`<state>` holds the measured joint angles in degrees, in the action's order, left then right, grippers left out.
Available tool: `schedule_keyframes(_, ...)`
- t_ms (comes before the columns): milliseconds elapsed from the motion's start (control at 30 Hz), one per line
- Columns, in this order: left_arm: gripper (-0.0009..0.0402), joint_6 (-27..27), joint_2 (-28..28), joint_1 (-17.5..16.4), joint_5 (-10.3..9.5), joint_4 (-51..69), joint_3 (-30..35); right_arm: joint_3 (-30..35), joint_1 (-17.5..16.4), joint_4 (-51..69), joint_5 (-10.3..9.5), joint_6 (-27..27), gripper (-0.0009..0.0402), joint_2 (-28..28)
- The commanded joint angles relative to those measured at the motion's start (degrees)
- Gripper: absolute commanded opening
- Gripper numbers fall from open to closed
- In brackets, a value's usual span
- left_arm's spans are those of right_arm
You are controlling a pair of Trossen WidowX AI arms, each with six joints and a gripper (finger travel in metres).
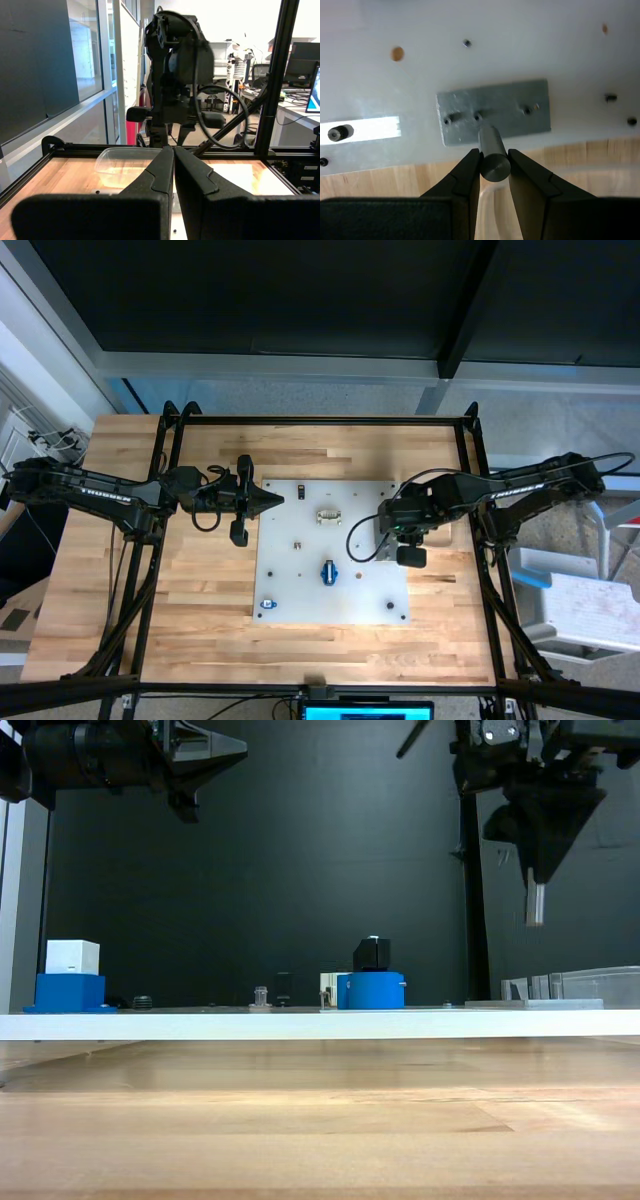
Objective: Pick the 16mm cylinder and place it in the container
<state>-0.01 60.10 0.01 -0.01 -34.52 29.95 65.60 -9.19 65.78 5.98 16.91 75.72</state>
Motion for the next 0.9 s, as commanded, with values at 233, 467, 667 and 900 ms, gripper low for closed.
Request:
schedule_keyframes(233,0.0000,0.00,0.00,0.00,0.00,-0.02,0.00,-8.09,1.57,-0.02,0.02,6.88,0.0039,-7.32)
schedule_keyframes(467,0.0000,0.00,0.00,-0.02,0.00,-0.02,0.00,-12.00,2.10,1.05,0.04,10.71,0.0039,-11.87)
schedule_keyframes(667,0.0000,0.00,0.00,-0.02,0.00,0.00,0.00,-14.53,3.41,2.29,0.04,13.46,0.0039,-14.62)
schedule_keyframes(900,0.0000,0.00,0.00,0.00,0.00,-0.02,0.00,-15.67,5.81,3.04,-0.09,15.80,0.0039,-15.72)
